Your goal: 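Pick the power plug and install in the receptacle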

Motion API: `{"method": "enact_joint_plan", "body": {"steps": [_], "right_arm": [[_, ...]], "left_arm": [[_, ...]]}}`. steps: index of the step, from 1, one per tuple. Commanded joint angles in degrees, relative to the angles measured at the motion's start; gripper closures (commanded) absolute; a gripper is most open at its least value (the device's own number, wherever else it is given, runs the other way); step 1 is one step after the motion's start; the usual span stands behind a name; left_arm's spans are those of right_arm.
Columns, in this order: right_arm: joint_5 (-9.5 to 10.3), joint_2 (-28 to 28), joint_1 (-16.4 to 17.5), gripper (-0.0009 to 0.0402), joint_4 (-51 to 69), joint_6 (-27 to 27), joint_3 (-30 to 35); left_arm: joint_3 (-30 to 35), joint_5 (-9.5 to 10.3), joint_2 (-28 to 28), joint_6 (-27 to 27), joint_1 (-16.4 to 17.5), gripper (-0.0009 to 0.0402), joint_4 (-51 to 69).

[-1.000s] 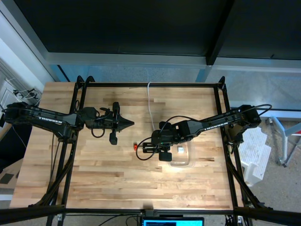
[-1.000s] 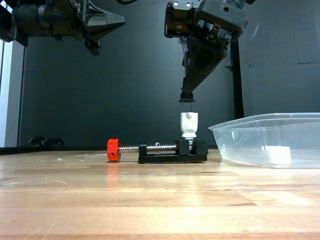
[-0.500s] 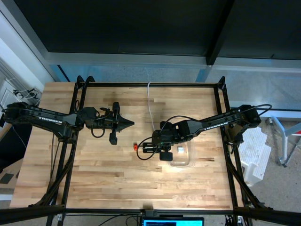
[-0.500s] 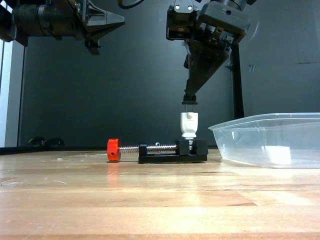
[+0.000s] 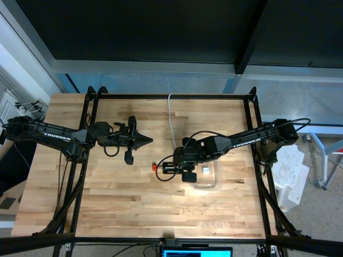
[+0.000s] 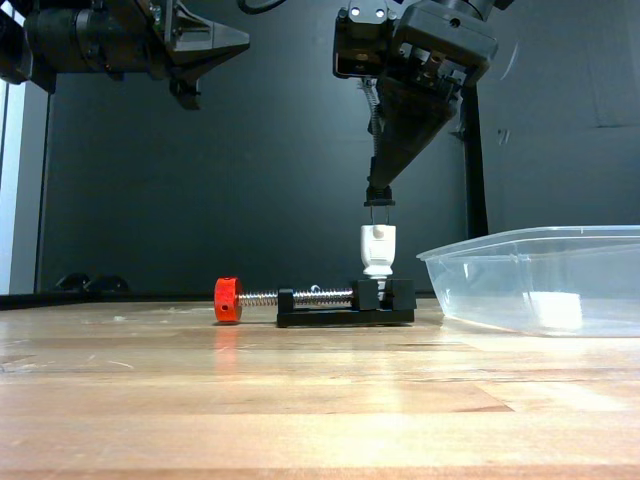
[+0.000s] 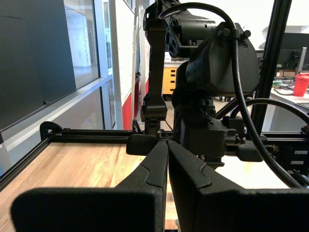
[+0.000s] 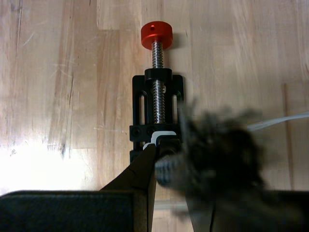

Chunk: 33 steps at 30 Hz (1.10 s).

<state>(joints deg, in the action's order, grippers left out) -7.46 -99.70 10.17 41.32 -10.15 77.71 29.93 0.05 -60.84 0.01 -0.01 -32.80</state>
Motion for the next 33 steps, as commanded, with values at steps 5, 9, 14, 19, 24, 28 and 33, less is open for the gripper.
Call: {"method": "enact_joint_plan", "body": {"steps": [5, 9, 14, 19, 24, 28, 33], "right_arm": [[1.57, -0.2, 0.0, 0.0393, 0.0, -0.5, 0.0], [1.55, -0.2, 0.0, 0.0393, -0.2, -0.5, 0.0], [1.57, -0.2, 0.0, 0.0393, -0.5, -0.5, 0.0], [1.55, -0.2, 0.0, 0.0393, -0.8, -0.5, 0.0], [1.57, -0.2, 0.0, 0.0393, -1.3, -0.5, 0.1], [1.57, 0.0, 0.1, 0.0393, -1.4, -0.5, 0.1], [1.53, 0.7, 0.1, 0.0393, -1.4, -0.5, 0.1]], "left_arm": [[0.0, -0.02, 0.0, 0.0, 0.0, 0.0393, 0.0], [0.0, -0.02, 0.0, 0.0, 0.0, 0.0393, 0.0], [0.0, -0.02, 0.0, 0.0, 0.0, 0.0393, 0.0], [0.0, -0.02, 0.0, 0.0, 0.0, 0.0393, 0.0], [0.0, -0.02, 0.0, 0.0, 0.0, 0.0393, 0.0], [0.0, -0.02, 0.0, 0.0, 0.0, 0.0393, 0.0], [0.0, -0.02, 0.0, 0.0, 0.0, 0.0393, 0.0]]}}
